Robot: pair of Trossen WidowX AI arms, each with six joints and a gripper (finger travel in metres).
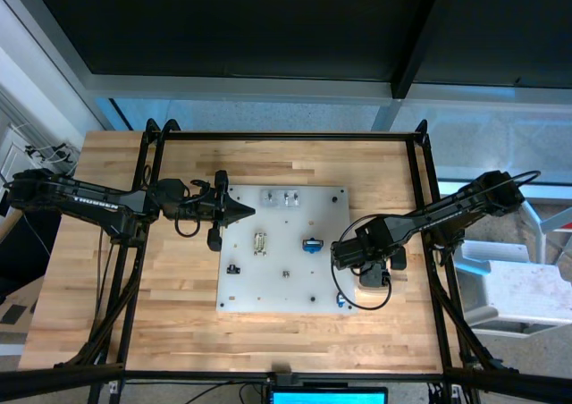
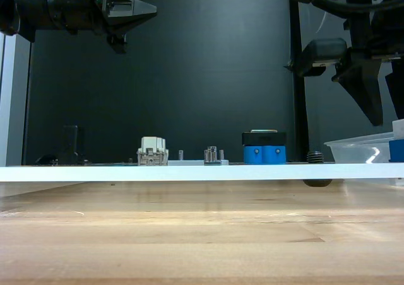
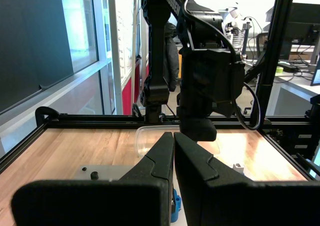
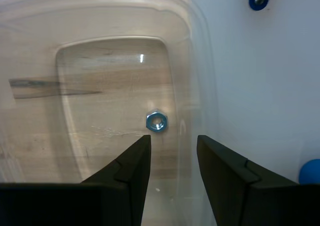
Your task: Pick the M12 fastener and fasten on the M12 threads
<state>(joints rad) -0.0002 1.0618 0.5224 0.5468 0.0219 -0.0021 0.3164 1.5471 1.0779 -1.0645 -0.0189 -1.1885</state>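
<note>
M12 fastener (image 4: 156,121): 1 small silver hexagonal nut with round bore, lying flat on floor of clear tray (image 4: 200,71), just beside white board (image 4: 250,76).
Right gripper (image 4: 172,138): fingers spread, poised over tray, nut in line with gap, untouched.
M12 threads (image 2: 315,157): short black ribbed stud, bare.
Left gripper (image 3: 174,136): fingers pressed together, held high over board's far left edge.

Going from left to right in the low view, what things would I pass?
High up, the left claw → grey connector → silver posts → blue block → bare black stud → clear tray, with the right claw above it.
</note>
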